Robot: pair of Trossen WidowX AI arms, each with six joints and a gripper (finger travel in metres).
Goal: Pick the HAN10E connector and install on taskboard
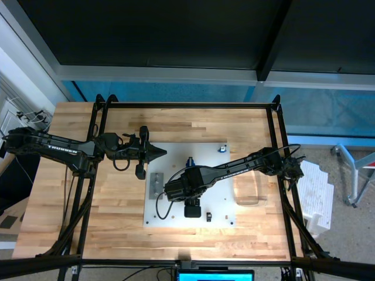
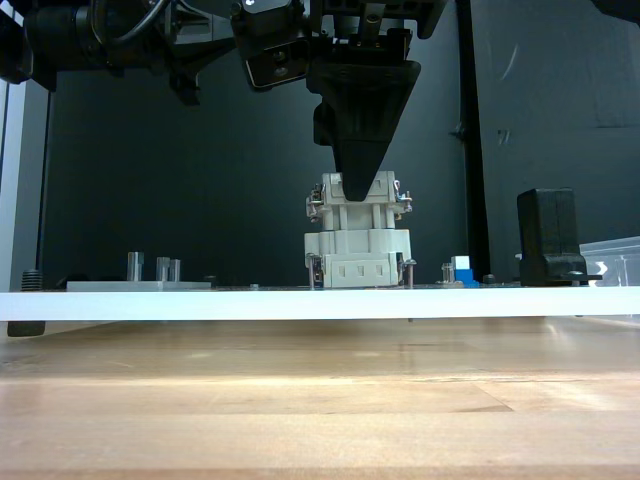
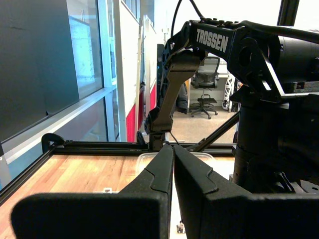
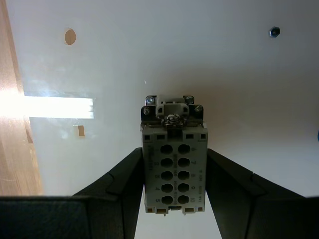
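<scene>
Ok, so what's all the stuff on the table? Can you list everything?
table: one, wooden, under everything.
taskboard: one, white, mid-table.
HAN10E connector: one, beige, directly over a beige socket.
grey block: one, board's left side.
blue part: at least one, board's far right.
black fitting: one, board's near edge.
clear tray: one, right of the board.
right pincer: black, shut on the connector.
left pincer: black, shut, empty, over the board's far left.

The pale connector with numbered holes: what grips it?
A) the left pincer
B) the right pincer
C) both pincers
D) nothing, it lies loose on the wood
B: the right pincer clamps the sides of the HAN10E connector above the taskboard, while the left pincer hangs shut and empty near the board's far left corner.
</scene>
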